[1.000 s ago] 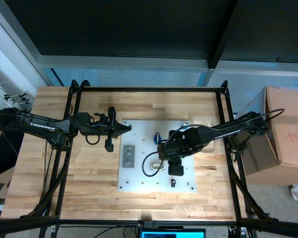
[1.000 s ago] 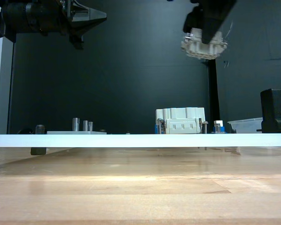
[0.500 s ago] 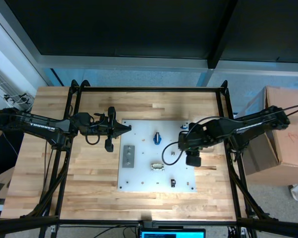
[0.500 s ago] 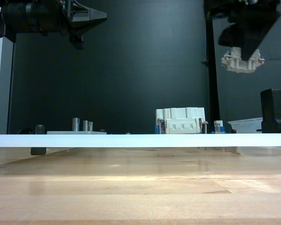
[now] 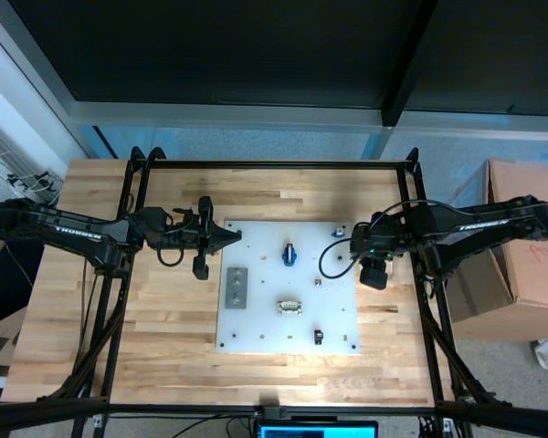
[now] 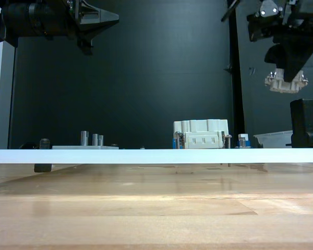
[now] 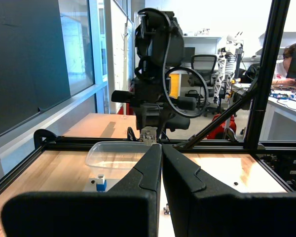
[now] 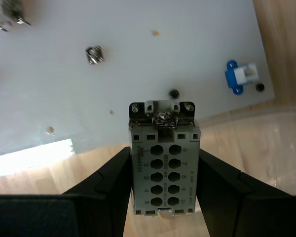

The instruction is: Remove the HAN10E connector from the taskboard and place in the container

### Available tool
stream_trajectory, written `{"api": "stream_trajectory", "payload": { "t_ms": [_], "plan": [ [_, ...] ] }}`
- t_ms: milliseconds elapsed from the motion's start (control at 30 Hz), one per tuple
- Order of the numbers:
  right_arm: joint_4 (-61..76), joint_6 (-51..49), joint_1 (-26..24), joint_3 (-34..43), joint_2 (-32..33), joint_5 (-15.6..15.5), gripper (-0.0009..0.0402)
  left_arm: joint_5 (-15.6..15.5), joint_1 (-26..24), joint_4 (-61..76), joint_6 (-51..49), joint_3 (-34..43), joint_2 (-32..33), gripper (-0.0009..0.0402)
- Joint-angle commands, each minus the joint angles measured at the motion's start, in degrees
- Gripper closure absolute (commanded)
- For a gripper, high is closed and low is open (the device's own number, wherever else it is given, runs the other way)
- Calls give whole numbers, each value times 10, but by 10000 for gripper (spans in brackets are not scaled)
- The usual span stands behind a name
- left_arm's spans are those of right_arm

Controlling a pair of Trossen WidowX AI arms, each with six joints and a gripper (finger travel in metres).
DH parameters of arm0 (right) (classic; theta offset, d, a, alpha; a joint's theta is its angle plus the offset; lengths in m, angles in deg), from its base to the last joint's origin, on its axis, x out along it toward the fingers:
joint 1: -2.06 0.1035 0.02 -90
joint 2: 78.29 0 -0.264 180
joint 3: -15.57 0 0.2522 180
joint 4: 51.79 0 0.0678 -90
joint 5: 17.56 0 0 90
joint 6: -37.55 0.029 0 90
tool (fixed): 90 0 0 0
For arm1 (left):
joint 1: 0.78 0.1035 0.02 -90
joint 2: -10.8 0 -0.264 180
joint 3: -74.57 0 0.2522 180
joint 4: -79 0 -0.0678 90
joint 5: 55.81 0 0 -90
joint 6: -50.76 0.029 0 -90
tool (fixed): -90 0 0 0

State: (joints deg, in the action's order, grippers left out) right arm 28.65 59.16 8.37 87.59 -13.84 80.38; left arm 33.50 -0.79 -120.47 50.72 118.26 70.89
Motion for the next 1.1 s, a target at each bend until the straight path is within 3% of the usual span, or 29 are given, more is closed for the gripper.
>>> {"api": "stream_trajectory", "payload": {
  "t_ms": [33, 300, 1100],
  "plan": [
    [-1, 0, -9, -18, -20, 1, 384, 0, 0, 0, 0, 0, 0, 393],
    [1, 17, -24, -49, -52, 2, 384, 0, 0, 0, 0, 0, 0, 393],
    [-4, 104, -30, -136, -56, 2, 384, 0, 0, 0, 0, 0, 0, 393]
  ]
}}
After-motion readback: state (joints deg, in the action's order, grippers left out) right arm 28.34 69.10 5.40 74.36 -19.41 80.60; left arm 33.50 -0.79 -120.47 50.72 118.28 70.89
